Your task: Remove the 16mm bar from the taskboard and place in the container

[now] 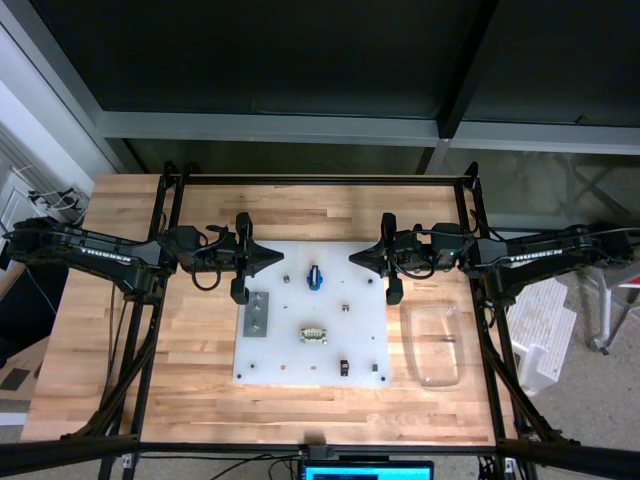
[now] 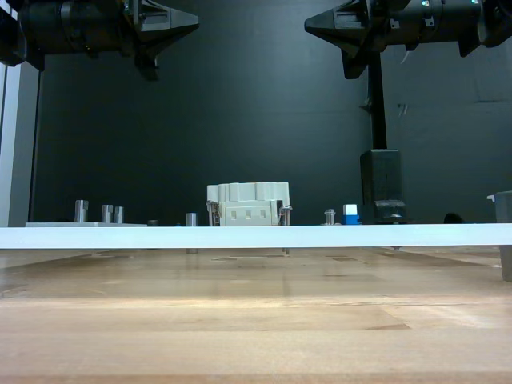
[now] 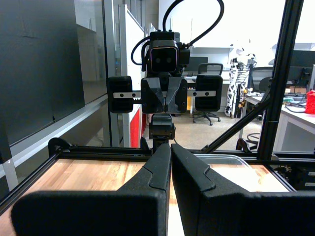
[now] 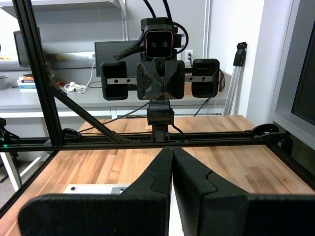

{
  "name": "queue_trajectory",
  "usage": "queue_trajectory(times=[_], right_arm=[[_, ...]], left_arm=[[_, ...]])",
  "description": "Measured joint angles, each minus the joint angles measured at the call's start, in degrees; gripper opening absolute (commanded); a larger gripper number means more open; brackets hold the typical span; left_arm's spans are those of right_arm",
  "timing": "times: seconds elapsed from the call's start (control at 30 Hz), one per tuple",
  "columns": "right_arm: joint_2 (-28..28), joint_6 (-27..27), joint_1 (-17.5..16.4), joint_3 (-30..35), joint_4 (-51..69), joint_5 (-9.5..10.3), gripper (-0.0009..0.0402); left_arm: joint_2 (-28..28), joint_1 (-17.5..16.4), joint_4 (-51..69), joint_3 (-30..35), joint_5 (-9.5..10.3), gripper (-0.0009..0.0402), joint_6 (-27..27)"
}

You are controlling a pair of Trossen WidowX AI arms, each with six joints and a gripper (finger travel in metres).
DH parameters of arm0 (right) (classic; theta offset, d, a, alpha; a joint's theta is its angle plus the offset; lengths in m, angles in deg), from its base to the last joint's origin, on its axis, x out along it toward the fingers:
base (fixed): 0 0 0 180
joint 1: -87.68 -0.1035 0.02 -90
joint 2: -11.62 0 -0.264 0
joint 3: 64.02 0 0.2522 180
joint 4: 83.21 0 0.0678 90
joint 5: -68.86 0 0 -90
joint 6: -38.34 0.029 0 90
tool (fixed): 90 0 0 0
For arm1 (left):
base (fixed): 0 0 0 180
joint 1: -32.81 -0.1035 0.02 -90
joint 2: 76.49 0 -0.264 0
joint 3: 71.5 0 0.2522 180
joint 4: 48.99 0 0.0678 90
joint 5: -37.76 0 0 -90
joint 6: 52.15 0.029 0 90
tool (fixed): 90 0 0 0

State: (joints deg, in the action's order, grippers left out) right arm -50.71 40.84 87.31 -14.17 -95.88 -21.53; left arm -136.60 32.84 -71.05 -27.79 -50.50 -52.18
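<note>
The white taskboard lies mid-table with a grey block, blue knob and beige connector on it. Small silvery pegs stand on it, one right of centre and one near the back; I cannot tell which is the 16mm bar. The clear container sits on the wood right of the board. My left gripper hovers shut and empty above the board's back left. My right gripper hovers shut and empty above its back right. Both tips point inward, high above the board.
A small black component stands near the board's front edge. A black metal frame runs around the table, with uprights beside each arm. In the wrist views each shut gripper faces the other arm across the table.
</note>
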Motion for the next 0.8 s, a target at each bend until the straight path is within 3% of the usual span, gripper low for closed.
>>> queue_trajectory(times=[0.5, 0.8], right_arm=[[0.0, 0.8, -0.2, 0.1, 0.3, 0.0, 0.0], [-0.6, 2.8, -4.3, 11.0, 32.0, -1.62, 0.0]], left_arm=[[0.0, 0.0, 0.0, 0.0, 0.0, 0.0, 0.0], [0.0, 0.0, 0.0, 0.0, 0.0, 0.0, 0.0]])
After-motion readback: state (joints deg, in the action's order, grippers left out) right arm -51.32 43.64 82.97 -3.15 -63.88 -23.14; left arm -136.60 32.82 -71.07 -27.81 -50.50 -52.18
